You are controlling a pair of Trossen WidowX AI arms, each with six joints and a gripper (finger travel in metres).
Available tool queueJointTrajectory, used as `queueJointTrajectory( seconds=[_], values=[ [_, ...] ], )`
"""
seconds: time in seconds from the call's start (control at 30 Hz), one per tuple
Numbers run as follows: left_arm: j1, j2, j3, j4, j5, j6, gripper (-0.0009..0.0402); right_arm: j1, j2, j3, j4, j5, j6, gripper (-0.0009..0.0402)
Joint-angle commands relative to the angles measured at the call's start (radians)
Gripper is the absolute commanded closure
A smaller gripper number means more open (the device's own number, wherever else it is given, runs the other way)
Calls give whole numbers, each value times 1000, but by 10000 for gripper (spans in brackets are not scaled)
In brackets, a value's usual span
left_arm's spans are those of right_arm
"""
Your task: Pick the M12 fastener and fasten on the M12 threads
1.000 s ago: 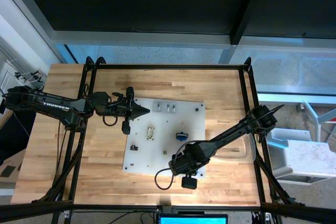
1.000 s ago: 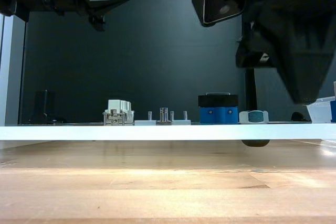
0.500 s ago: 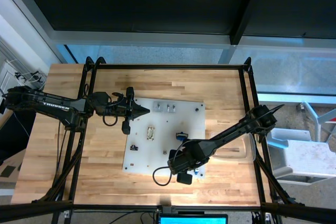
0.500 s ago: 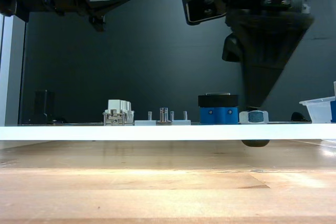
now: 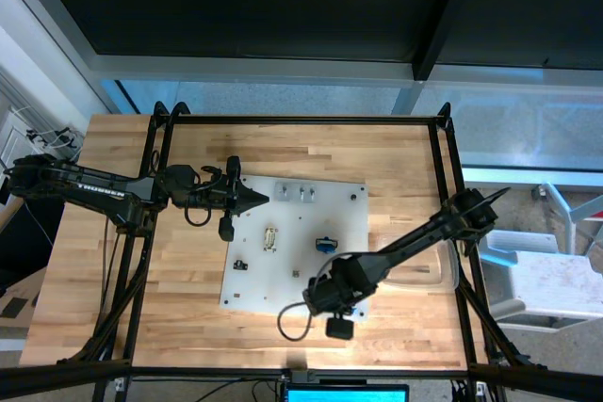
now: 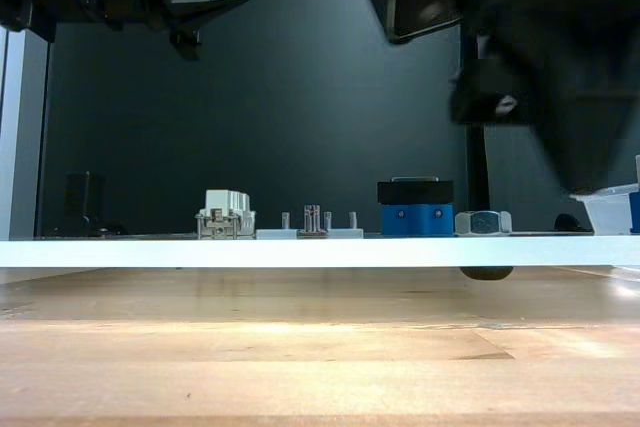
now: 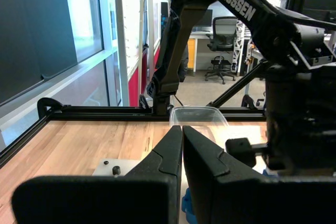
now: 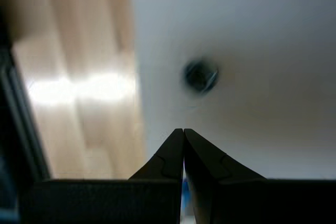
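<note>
We see the right gripper point(image 8: 184, 135) with its two fingers pressed together tip to tip and nothing pinched between them. It hangs over the near right part of the white board point(image 5: 283, 265), clear of the surface. In the low view it is a blurred dark mass above and to the right of the M12 nut point(image 6: 483, 222), not touching it.

The nut sits low on the board's surface with no black ribs showing beneath it, so we take it to be run down on its stud. Along the right wrist, the stud point(image 8: 200, 75) shows as a dark round spot with a silver glint. It is too blurred for us to separate nut from thread. From above, the right arm covers that spot, and we cannot find the nut there.

The left gripper point(image 7: 182, 132) is also closed and empty, held high over the board's far left edge.

Just left of the nut stands the blue-and-black part point(image 6: 415, 207). Further left are a small block of silver pins point(image 6: 312, 219) and a cream connector point(image 6: 226, 215). The clear tray point(image 6: 610, 209) lies off the board's right side, behind the right arm.

The board rests on a wooden table point(image 5: 188, 317) ringed by a black frame point(image 5: 301, 120). A dark wall stands behind, and past the left wrist we see windows and an office chair point(image 7: 224, 27).
</note>
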Motion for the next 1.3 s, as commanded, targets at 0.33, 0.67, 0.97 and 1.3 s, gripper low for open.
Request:
queueJointTrajectory(
  seconds=[0.33, 0.67, 0.97, 1.3],
  values=[
    [0, 0, 0, 0, 0, 0, 393, -4, -5, 0, 4, 155, 17, 393],
    [0, 0, 0, 0, 0, 0, 393, -2, -12, 0, 6, 121, 17, 393],
    [0, 0, 0, 0, 0, 0, 393, 1, -67, 0, 7, 93, 17, 393],
    [0, 0, 0, 0, 0, 0, 393, 1, -135, 0, 7, 101, 14, 393]
  ],
)
